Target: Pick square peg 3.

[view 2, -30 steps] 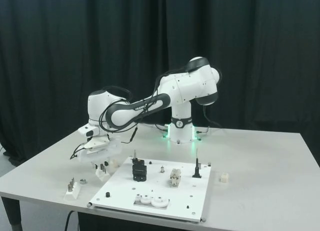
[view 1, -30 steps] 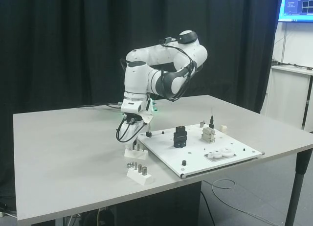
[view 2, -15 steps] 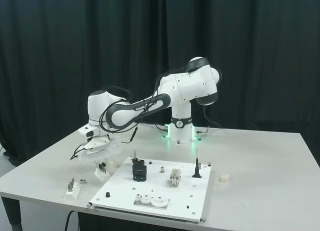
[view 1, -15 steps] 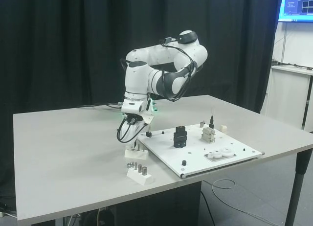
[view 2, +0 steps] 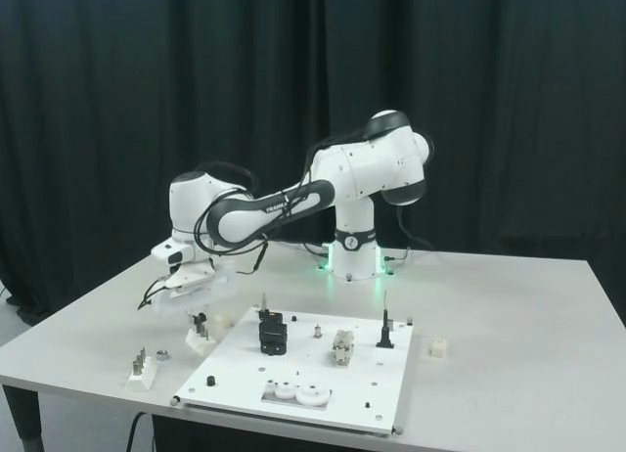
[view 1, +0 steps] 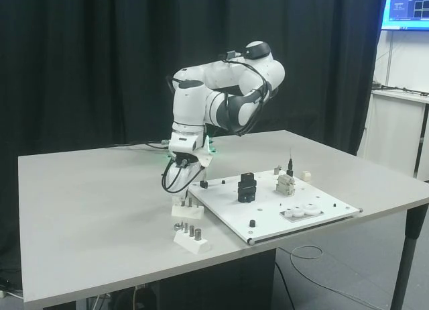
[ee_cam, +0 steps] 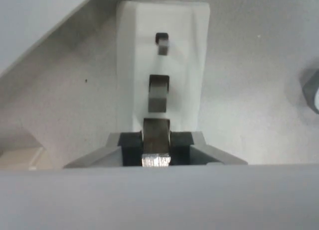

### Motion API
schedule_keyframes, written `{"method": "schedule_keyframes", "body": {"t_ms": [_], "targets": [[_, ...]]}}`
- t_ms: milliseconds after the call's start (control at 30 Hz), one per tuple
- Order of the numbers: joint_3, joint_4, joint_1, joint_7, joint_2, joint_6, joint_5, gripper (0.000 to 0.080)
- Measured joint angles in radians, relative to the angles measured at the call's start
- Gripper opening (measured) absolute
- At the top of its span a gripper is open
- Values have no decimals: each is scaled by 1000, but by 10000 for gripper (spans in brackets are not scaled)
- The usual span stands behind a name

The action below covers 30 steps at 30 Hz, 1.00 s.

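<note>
Raised since a second ago: the arm has lifted the gripper [ee_cam: 156, 140] clear of the white peg holder [ee_cam: 162, 65], carrying square peg 3 [ee_cam: 156, 145] with it.
Below the gripper lies the grey counter [view 1: 87, 189]; on it, straight beneath, stands the holder with two smaller pegs [ee_cam: 159, 90] upright. Both fingers [ee_cam: 130, 145] are closed tight on square peg 3, pinching its sides.

Square peg 3 [ee_cam: 156, 145]: brushed metal with a rough-cut, glinting end face. Peg holder [ee_cam: 162, 65]: matt white plastic. Counter [view 1: 94, 196]: smooth matt grey laminate. Arm [view 2: 293, 193]: glossy white plastic shells. Board [view 1: 281, 206]: smooth white. Curtain [view 2: 117, 100]: black cloth, matt.
</note>
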Motion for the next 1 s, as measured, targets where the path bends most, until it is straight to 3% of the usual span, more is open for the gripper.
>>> {"method": "schedule_keyframes", "body": {"t_ms": [600, 1000], "targets": [[-82, 41, 2, 52, 0, -106, -41, 113], [-113, 69, 2, 116, -1, -143, -66, 113]]}}
